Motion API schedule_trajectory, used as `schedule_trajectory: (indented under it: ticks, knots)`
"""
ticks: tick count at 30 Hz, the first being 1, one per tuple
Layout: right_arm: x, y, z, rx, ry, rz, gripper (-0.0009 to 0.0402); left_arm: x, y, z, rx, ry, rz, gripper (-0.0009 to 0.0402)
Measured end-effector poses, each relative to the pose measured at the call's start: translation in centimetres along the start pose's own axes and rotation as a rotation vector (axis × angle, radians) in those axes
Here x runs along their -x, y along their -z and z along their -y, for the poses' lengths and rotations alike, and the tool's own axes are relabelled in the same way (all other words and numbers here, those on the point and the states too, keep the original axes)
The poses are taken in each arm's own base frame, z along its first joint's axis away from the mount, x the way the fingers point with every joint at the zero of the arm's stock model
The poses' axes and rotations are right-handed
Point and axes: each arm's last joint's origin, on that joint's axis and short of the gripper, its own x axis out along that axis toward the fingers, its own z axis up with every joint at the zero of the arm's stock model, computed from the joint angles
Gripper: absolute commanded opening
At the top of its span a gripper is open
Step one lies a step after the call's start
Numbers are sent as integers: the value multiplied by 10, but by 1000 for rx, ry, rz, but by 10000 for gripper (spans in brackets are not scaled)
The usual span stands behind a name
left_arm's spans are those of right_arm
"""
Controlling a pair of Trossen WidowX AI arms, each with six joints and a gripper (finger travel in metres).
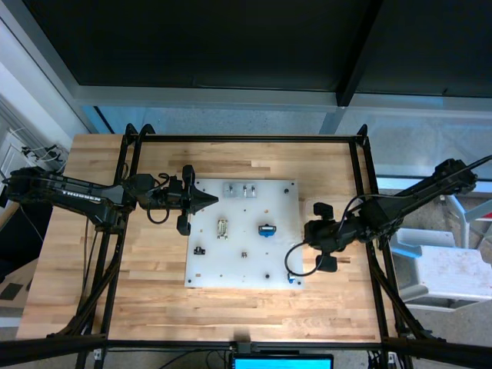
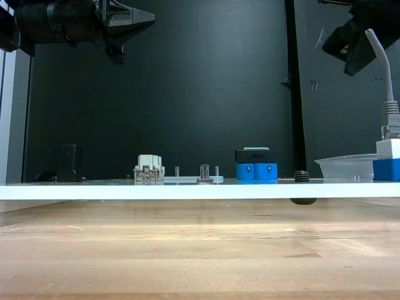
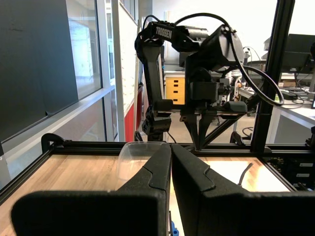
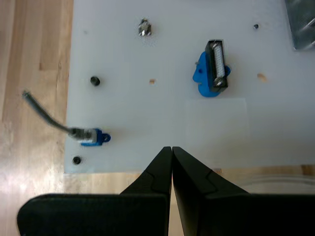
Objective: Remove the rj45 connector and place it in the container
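My right gripper hangs above the right edge of the white board. Its two fingers are pressed together with nothing between them. The plug sits at the board's near right corner, seated in a small blue holder. A grey cable climbs out of it.

From my right gripper the plug lies lower down and toward the table's near edge. In the low view it seems to stand upright, so I judge its long axis to run straight up from the board. Any pull should follow that line.

My left gripper is also clenched on nothing. It floats over the board's far left side and points across the table, well apart from the plug, so my right arm is clearly the nearer one.

The clear tub rests on the table just beside the board's right edge, near my right gripper and on the far side of the plug.

I judge the next move calls for opening my right fingers, shifting toward the near edge and lowering them astride the plug.
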Motion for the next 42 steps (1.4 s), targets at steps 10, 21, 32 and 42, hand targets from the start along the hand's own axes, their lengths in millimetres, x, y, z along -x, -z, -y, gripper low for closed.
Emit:
schedule_trajectory:
  ticks: [10,21,32,42]
  knots:
    - [-5,10,-23,-22,-39,-46,0,0,0,0,0,0,0,0]
    - [-23,12,-50,-18,-68,-67,84,0,0,0,0,0,0,0]
    - [-35,6,-65,-54,-68,-76,209,0,0,0,0,0,0,0]
    - [-52,7,-73,-44,-22,-79,210,0,0,0,0,0,0,0]
